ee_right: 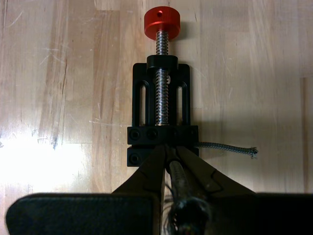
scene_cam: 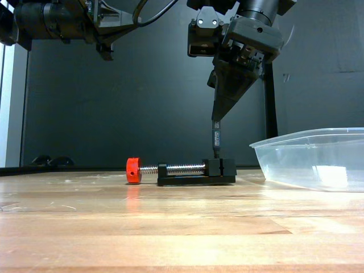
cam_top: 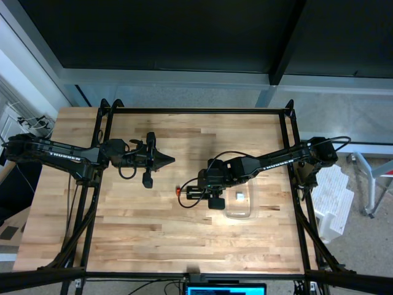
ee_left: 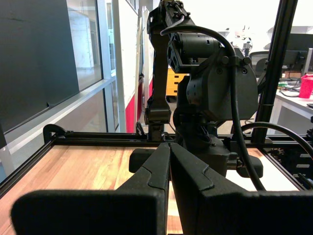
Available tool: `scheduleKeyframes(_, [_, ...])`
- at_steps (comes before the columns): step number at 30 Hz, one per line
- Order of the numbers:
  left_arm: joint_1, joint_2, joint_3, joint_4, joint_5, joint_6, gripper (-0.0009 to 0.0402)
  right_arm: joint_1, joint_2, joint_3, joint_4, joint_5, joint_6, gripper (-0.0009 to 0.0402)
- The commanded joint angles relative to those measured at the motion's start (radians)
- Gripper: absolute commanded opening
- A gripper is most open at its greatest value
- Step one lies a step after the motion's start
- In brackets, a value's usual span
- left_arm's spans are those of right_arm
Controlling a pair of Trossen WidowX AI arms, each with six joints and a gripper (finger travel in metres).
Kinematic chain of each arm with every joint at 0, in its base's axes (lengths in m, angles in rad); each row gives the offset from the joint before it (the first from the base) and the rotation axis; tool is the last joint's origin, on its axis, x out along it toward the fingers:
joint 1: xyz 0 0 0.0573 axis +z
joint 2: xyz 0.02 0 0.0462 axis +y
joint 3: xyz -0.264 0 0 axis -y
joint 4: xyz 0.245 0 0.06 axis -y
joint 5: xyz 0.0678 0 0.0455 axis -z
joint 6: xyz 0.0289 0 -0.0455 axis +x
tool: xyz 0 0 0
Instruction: Remove the USB-C connector from taskboard and place in the container
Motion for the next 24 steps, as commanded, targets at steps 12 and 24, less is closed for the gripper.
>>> scheduleKeyframes(12, [0.000, 0.000, 0.000, 0.000, 0.000, 0.000, 0.0000, 0.000, -0.056, 0.000, 0.000, 0.002, -0.010, 0.0000])
scheduleKeyframes(24, [0.000, 0.000, 0.000, 0.000, 0.000, 0.000, 0.0000, 0.003, -0.086, -0.002, -0.032, 0.002, -0.010, 0.0000])
